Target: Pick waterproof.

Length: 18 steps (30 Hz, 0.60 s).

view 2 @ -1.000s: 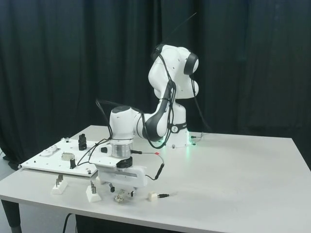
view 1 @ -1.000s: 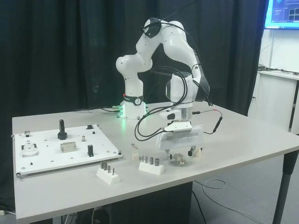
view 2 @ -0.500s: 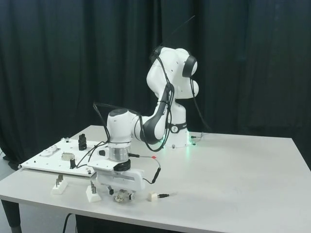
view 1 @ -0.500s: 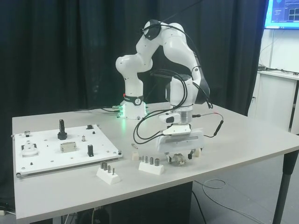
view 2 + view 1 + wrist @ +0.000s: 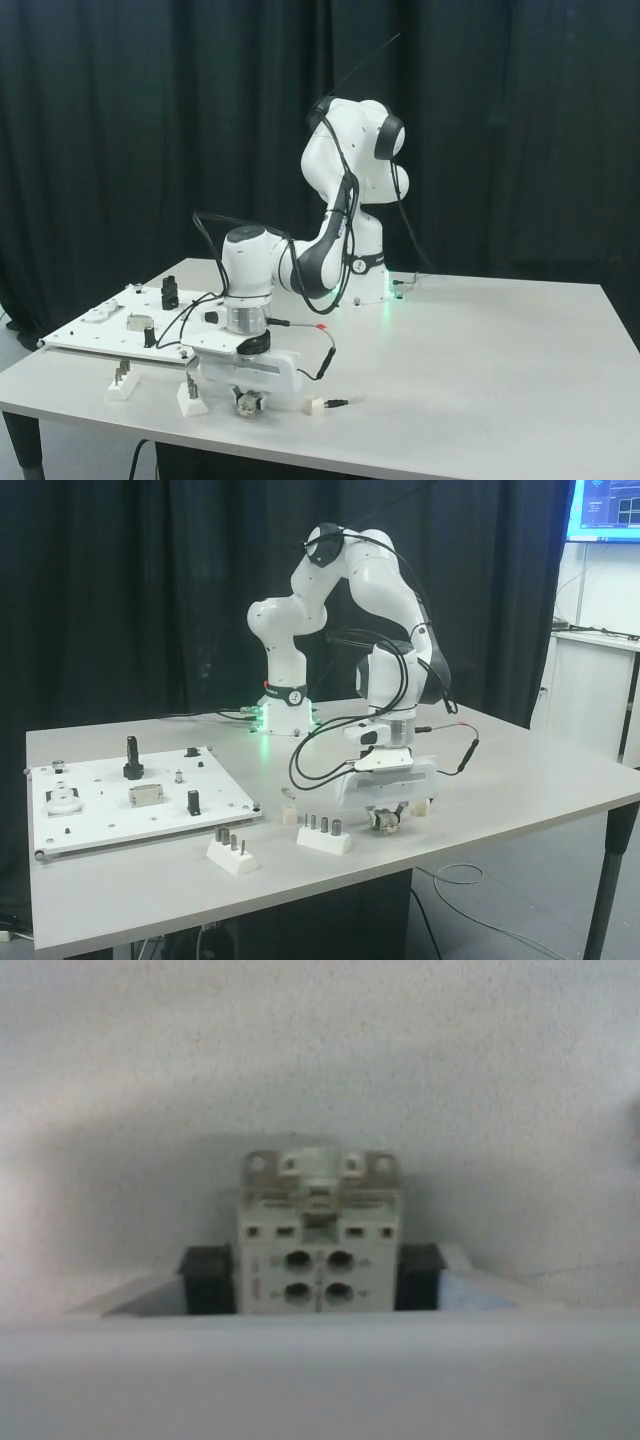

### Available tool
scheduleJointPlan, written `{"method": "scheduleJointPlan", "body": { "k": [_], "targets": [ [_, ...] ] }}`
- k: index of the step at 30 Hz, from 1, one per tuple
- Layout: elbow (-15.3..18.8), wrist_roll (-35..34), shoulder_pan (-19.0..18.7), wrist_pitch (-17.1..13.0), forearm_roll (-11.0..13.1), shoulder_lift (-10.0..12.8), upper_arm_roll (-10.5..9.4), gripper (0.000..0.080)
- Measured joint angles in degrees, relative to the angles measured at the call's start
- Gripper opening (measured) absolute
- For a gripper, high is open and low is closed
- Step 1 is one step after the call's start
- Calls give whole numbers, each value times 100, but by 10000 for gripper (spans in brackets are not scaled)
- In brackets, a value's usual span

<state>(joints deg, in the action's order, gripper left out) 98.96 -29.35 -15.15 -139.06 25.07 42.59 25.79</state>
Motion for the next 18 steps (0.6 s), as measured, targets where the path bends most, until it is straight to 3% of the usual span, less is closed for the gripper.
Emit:
{"method": "scheduleJointPlan", "body": {
  "k": [1, 9, 10, 13, 18],
  "targets": [
    [-5, 0, 5, 3, -4, -1, -5, 354],
    [-37, 1, 42, 16, -131, 1, -57, 354],
    [-46, 1, 45, 19, -146, 1, -62, 313],
    [-80, 0, 47, 46, -179, 0, -63, 313],
    [-205, 0, 68, 223, -270, -4, -61, 313]
  ]
}}
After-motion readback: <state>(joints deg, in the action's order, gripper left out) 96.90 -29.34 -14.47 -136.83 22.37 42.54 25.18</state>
